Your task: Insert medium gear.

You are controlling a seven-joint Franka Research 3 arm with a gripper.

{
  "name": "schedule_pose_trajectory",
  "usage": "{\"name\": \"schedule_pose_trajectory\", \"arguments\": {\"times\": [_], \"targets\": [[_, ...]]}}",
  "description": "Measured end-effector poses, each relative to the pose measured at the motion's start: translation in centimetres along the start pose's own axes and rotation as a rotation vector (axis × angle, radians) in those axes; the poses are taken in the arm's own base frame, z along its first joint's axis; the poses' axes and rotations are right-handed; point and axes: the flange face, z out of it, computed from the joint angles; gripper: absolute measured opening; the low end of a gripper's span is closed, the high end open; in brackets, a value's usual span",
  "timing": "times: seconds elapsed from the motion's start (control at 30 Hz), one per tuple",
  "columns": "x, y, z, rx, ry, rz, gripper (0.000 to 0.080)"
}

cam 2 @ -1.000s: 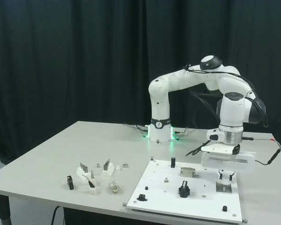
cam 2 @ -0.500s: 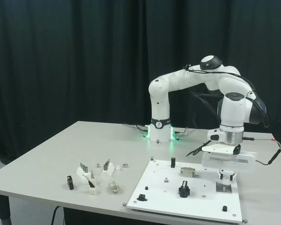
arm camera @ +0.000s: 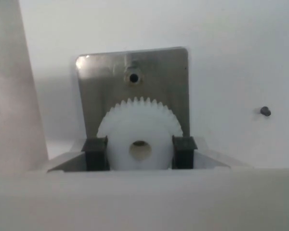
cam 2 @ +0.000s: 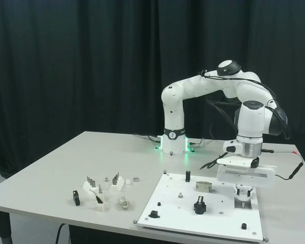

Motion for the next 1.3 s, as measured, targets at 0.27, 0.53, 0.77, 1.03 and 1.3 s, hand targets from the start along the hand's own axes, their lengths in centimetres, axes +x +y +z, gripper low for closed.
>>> {"name": "schedule_pose_trajectory", "arguments": {"times": [0.27,0.53,0.77,1.03,1.3], "targets": [[0.01,0.0,0.0,0.001,0.001,0.0,0.0281],[-0.06,0.0,0.17,0.001,-0.003,0.017,0.0281],[-0.13,-0.01,0.84,0.003,-0.003,0.055,0.0281],[-0.12,0.0,0.88,0.004,-0.003,0.055,0.0281],[-0.14,-0.01,0.86,0.002,-0.001,0.005,0.0281]]}}
